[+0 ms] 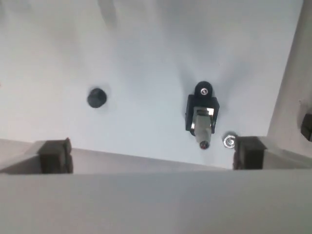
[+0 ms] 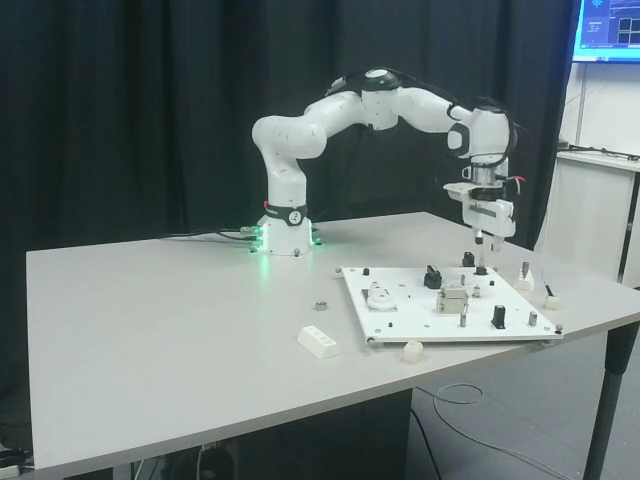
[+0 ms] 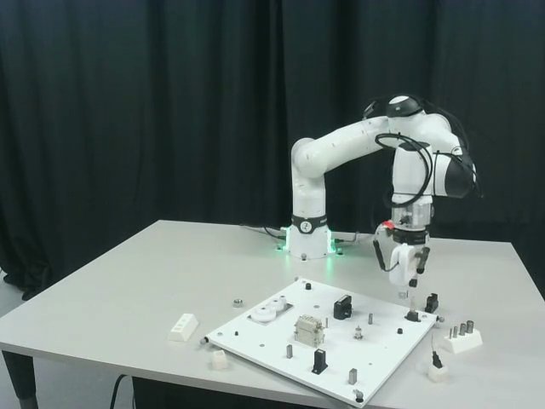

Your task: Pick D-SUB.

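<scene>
A black connector block with a metal insert, which I take for the D-SUB (image 1: 202,114), stands on the white board (image 1: 146,53). It is at the board's far right corner (image 2: 468,259) (image 3: 432,302). My gripper (image 1: 151,155) hangs open above that corner, with its black pads (image 1: 54,156) far apart and nothing between them. In the room views the gripper (image 2: 487,236) (image 3: 407,285) hovers clear of the board, and the connector sits just beside the spot under it.
A black round knob (image 1: 96,97) and a metal nut (image 1: 229,141) sit near the connector. The board (image 3: 383,358) also carries a grey metal connector (image 3: 308,329), white gears (image 3: 271,310), pegs and black blocks. White holders (image 3: 460,339) (image 2: 319,341) lie on the grey table (image 2: 150,320).
</scene>
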Controlling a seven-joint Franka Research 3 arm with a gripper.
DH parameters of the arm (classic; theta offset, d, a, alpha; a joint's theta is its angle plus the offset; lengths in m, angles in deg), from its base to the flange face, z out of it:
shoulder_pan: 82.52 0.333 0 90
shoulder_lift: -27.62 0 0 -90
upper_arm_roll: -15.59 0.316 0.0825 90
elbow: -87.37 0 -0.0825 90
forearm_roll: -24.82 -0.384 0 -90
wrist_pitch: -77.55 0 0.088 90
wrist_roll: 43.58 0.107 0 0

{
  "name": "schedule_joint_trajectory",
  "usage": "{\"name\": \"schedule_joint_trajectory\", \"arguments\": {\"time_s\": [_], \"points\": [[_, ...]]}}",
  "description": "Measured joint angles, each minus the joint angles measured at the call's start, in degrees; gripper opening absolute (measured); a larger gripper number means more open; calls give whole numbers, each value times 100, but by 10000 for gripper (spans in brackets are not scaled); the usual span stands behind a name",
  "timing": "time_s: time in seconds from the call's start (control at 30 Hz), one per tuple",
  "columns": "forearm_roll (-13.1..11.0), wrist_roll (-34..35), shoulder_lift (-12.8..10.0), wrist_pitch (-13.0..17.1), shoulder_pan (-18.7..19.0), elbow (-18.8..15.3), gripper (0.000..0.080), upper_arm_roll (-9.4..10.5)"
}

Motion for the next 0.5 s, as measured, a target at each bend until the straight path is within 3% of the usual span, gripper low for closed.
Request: {"name": "schedule_joint_trajectory", "arguments": {"time_s": [0.13,0.17,0.5], "points": [[70,-6,0,-100,0,8,710,-118],[81,-8,0,-108,0,9,776,-136],[114,-31,3,-104,-29,13,795,-162]]}}
